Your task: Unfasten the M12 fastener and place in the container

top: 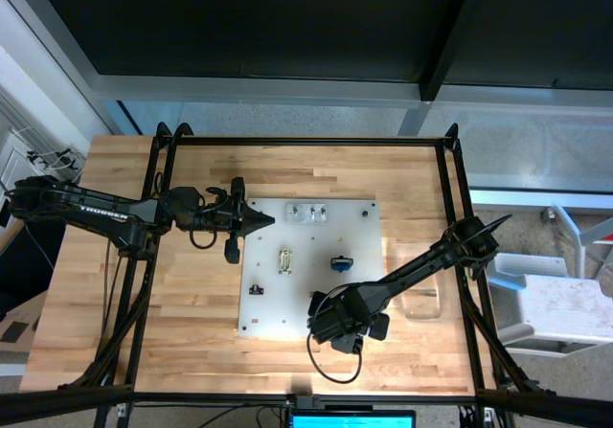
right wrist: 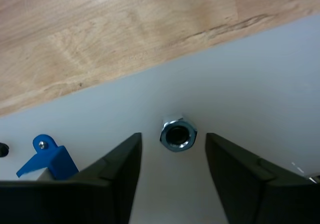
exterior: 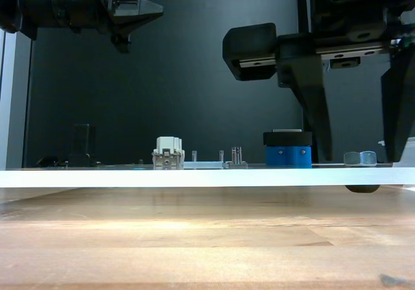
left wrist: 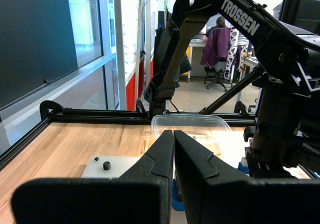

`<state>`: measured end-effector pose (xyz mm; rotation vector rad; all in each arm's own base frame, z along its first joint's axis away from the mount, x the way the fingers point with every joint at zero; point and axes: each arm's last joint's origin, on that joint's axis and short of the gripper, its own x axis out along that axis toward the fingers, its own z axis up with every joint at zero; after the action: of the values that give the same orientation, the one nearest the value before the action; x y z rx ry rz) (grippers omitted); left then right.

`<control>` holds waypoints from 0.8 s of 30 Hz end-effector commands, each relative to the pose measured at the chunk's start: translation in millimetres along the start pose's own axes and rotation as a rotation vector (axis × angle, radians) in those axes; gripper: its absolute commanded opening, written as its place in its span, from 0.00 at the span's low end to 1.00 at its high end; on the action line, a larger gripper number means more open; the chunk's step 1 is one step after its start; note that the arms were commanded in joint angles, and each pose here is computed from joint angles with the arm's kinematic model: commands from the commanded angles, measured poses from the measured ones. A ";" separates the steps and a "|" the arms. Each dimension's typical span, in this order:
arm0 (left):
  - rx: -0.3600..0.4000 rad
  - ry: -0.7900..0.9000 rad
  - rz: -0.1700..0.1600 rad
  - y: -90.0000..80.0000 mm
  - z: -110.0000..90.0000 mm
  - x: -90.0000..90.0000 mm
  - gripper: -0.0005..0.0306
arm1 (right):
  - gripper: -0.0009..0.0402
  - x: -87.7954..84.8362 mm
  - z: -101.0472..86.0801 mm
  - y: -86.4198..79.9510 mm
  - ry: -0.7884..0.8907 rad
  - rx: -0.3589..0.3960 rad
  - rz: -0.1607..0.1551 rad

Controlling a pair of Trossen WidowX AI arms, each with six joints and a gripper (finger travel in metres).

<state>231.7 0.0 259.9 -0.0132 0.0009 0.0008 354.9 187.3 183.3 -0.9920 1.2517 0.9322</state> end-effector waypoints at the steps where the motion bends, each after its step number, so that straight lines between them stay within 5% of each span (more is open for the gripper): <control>1: 0.000 0.000 0.000 0.0 0.0 0.1 0.02 | 0.58 -5.1 0.3 0.8 0.006 0.025 0.005; 6: 0.000 0.000 0.000 0.0 0.0 0.1 0.02 | 0.61 -18.7 -0.9 2.3 -0.014 0.253 -0.010; 12: 0.000 0.000 0.000 0.0 0.0 0.1 0.02 | 0.46 -31.4 -0.6 5.2 -0.055 0.841 -0.014; 15: 0.000 0.000 0.000 0.0 0.0 0.1 0.02 | 0.32 -33.3 1.9 7.5 -0.081 1.054 0.043; 20: 0.000 0.000 0.000 0.1 0.0 0.1 0.02 | 0.01 -34.0 6.9 11.5 -0.095 1.219 0.074; 24: 0.000 0.000 0.000 0.0 0.0 0.1 0.02 | 0.03 -31.3 7.9 12.7 -0.098 1.280 0.072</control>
<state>231.8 0.0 259.9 -0.0132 0.0013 0.0008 342.8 198.1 216.0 0.1044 1.4431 0.1029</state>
